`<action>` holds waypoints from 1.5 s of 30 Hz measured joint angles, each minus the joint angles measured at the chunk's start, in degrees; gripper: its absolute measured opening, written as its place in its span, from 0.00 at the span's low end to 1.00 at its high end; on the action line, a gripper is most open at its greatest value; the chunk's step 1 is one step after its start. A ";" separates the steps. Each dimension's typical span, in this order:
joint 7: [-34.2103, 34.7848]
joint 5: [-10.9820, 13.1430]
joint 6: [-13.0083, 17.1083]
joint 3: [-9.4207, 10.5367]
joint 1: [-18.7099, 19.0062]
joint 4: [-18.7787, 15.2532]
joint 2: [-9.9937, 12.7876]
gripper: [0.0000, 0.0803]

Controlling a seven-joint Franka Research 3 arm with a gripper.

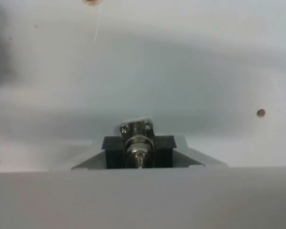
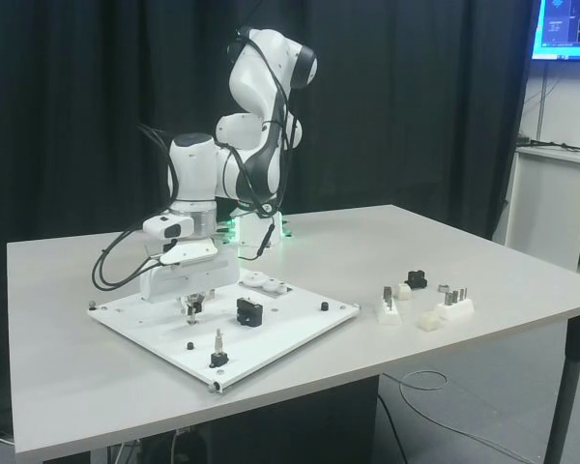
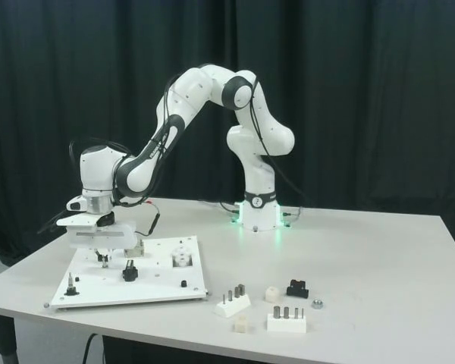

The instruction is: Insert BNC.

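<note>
My gripper (image 1: 138,155) hangs low over the white board (image 1: 181,71), near its back left part in the first room view. Its black fingers (image 1: 113,151) sit on either side of a metal BNC connector (image 1: 137,145) and are shut on it. Just beyond the connector a small metal flange with two screws (image 1: 136,127) sits on the board. I cannot tell how deep the connector sits in it. In the room views the gripper (image 2: 191,302) (image 3: 103,256) has the connector's metal tip right at the board (image 2: 290,324) (image 3: 159,288).
On the board stand a black block (image 2: 248,311) (image 3: 129,271), an upright pin on a black base (image 2: 217,356) (image 3: 72,287) and white round parts (image 2: 263,281) (image 3: 182,258). Off the board lie white holders with pins (image 2: 454,304) (image 3: 287,322) and a black piece (image 2: 417,279) (image 3: 296,289).
</note>
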 joint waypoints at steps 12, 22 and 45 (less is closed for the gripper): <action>0.00 0.00 -0.62 -0.17 0.00 0.30 0.35 0.15; -0.01 0.00 -1.47 -0.26 0.00 0.87 0.62 0.15; 0.00 0.00 -1.91 -0.35 -0.01 1.48 1.28 0.15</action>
